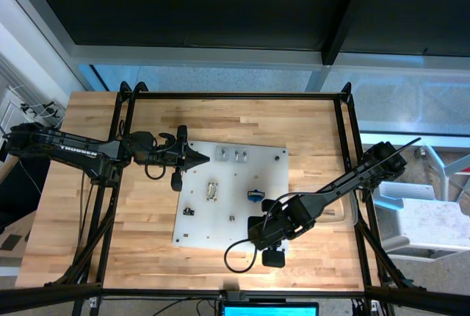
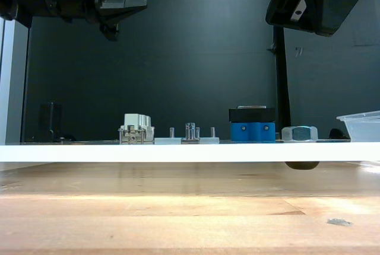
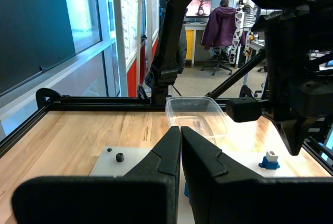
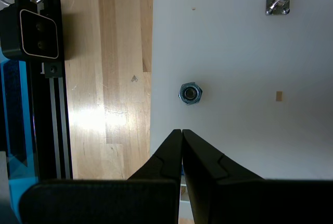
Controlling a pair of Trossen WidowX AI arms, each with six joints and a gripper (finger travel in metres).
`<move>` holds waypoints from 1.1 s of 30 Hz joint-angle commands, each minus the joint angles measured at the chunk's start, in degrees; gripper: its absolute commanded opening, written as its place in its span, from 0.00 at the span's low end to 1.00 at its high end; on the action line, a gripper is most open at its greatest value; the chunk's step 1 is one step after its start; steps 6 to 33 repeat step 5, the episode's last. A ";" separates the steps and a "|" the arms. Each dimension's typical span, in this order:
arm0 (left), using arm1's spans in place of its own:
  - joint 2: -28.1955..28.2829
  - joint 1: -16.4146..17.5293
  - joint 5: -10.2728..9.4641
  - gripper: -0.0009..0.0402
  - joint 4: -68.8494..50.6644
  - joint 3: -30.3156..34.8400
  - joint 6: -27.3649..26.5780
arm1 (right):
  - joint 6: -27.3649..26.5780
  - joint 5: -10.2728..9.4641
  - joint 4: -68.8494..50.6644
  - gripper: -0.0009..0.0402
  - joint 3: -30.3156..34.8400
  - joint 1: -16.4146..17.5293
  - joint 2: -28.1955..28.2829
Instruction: Pick the M12 fastener and fasten on the M12 threads
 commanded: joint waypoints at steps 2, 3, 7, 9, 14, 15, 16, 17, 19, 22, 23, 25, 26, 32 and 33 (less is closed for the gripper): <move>0.02 0.02 0.02 0.02 0.02 0.00 0.02 | 0.00 0.00 0.11 0.02 0.00 0.00 0.04; 0.02 0.00 0.00 0.02 0.02 0.00 0.02 | 0.00 0.00 0.13 0.02 0.00 0.00 0.04; 0.02 0.02 0.02 0.02 0.02 0.00 0.02 | -0.02 0.00 0.13 0.02 0.00 0.02 0.04; 0.02 0.02 0.02 0.02 0.02 0.00 0.02 | -0.02 0.00 0.13 0.02 0.00 0.02 0.04; 0.02 0.02 0.02 0.02 0.02 0.00 0.02 | -0.02 0.00 0.13 0.02 0.00 0.02 0.04; 0.02 0.02 0.02 0.02 0.02 0.00 0.02 | -0.02 0.00 0.13 0.02 0.00 0.02 0.04; 0.02 0.02 0.02 0.02 0.02 0.00 0.02 | -0.02 0.00 0.13 0.02 0.00 0.02 0.04; 0.02 0.02 0.02 0.02 0.02 0.00 0.02 | -0.02 0.00 0.13 0.02 0.00 0.02 0.04; 0.02 0.02 0.02 0.02 0.02 0.00 0.02 | -0.02 0.00 0.13 0.02 0.00 0.02 0.04; 0.02 0.02 0.02 0.02 0.02 0.00 0.02 | -0.02 0.00 0.13 0.02 0.00 0.02 0.04; 0.02 0.02 0.02 0.02 0.02 0.00 0.02 | -0.02 0.00 0.13 0.02 0.00 0.02 0.04; 0.02 0.02 0.02 0.02 0.02 0.00 0.02 | -0.02 0.00 0.13 0.02 0.00 0.02 0.04; 0.02 0.02 0.02 0.02 0.02 0.00 0.02 | -0.02 0.00 0.13 0.02 0.00 0.02 0.04; 0.02 0.02 0.02 0.02 0.02 0.00 0.02 | -0.02 0.00 0.13 0.02 0.00 0.02 0.04; 0.02 0.02 0.02 0.02 0.02 0.00 0.02 | -0.02 0.00 0.13 0.02 0.00 0.02 0.04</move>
